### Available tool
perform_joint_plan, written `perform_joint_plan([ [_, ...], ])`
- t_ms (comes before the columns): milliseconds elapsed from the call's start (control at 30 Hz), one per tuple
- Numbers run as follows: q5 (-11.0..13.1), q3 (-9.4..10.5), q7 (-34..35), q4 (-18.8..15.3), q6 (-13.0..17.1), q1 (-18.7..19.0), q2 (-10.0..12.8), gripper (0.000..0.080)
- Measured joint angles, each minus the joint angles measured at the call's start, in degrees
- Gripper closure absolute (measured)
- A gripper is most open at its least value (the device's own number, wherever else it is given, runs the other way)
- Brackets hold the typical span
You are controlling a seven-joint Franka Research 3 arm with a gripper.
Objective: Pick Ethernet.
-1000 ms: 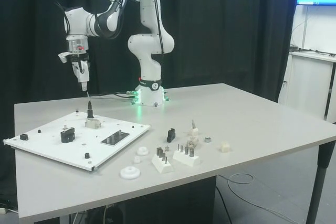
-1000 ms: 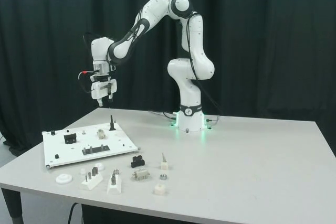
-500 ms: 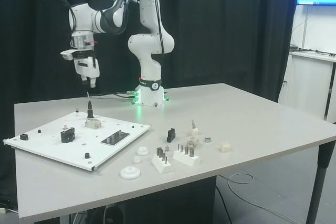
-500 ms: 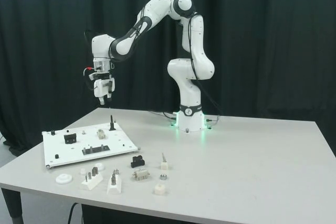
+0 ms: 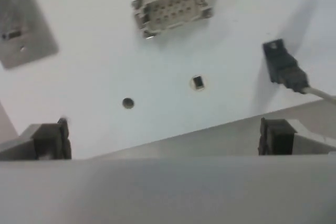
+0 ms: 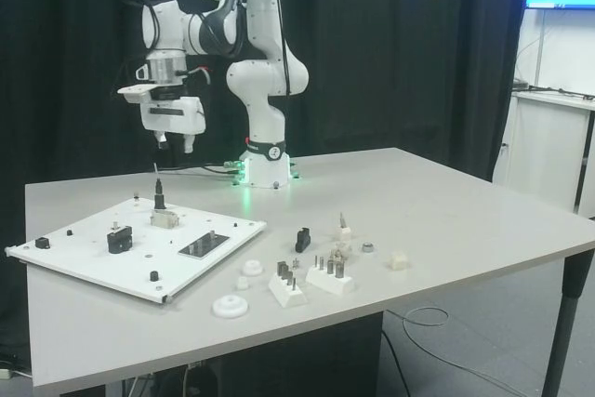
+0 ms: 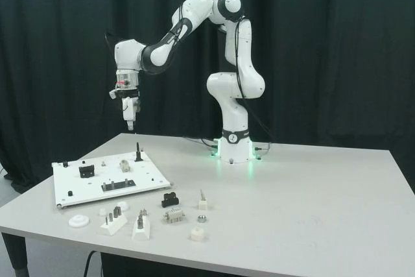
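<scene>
The Ethernet plug (image 5: 283, 69) is a small black connector with a thin cable tail, standing upright at the back of the white board (image 6: 84, 239). It also shows in the room views as the Ethernet plug (image 6: 159, 195) (image 7: 137, 150). My gripper (image 6: 174, 141) (image 7: 130, 123) hangs well above it, slightly toward the arm's base, pointing down. In the wrist view the gripper (image 5: 163, 139) is open, its black fingertips (image 5: 50, 140) set wide apart with nothing between them. The plug lies off to one side of the fingers, not between them.
On the board sit a grey multi-pin connector (image 5: 173, 6) (image 6: 165, 220), a metal plate (image 5: 21, 30) and a black block (image 6: 119, 242). Loose on the grey table are a white gear (image 6: 228, 305), white peg holders (image 6: 288, 285), a black connector (image 6: 303, 240) and a white cube (image 6: 399, 259).
The hand has risen from just over the plug, swung toward the arm's base and turned about its vertical axis. The plug and other parts have not moved.
</scene>
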Motion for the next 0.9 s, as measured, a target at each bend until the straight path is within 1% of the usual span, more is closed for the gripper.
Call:
perform_joint_plan([
  [100, 0.0, 0.90, -1.7, 0.0, 0.1, 0.4, 0.2, 0.0003],
  [200, 0.0, 1.39, -3.2, 0.0, 0.3, 1.0, 0.5, 0.0003],
  [500, 0.2, 1.61, -7.8, 0.0, 1.0, 3.6, 1.4, 0.0003],
  [633, 1.3, 1.67, -8.8, 0.0, 1.2, 4.9, 1.4, 0.0003],
  [733, 2.7, 1.84, -9.5, 0.0, 1.6, 5.9, 1.3, 0.0003],
  [900, 5.0, 2.75, -13.1, 0.0, 2.1, 7.3, 1.1, 0.0003],
])
